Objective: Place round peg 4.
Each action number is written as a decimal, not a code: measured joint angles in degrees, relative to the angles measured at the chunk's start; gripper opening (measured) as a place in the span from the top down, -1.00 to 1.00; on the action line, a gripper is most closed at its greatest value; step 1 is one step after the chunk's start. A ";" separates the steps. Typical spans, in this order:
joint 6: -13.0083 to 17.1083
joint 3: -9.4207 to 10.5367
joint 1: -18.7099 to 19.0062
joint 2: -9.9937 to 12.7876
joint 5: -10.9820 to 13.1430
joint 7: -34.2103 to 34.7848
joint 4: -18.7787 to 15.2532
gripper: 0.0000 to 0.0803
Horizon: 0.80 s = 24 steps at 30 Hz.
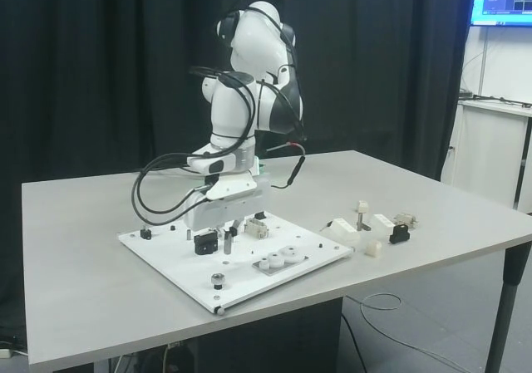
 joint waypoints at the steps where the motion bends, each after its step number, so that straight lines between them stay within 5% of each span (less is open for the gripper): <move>1: 0.00 -0.04 0.00 0.00 0.00 0.00 0.02 0.65; 11: 0.14 -0.96 0.00 0.03 -0.20 -0.66 0.60 0.65; 24: 3.24 -5.24 -0.80 1.86 -0.39 -4.80 3.02 0.65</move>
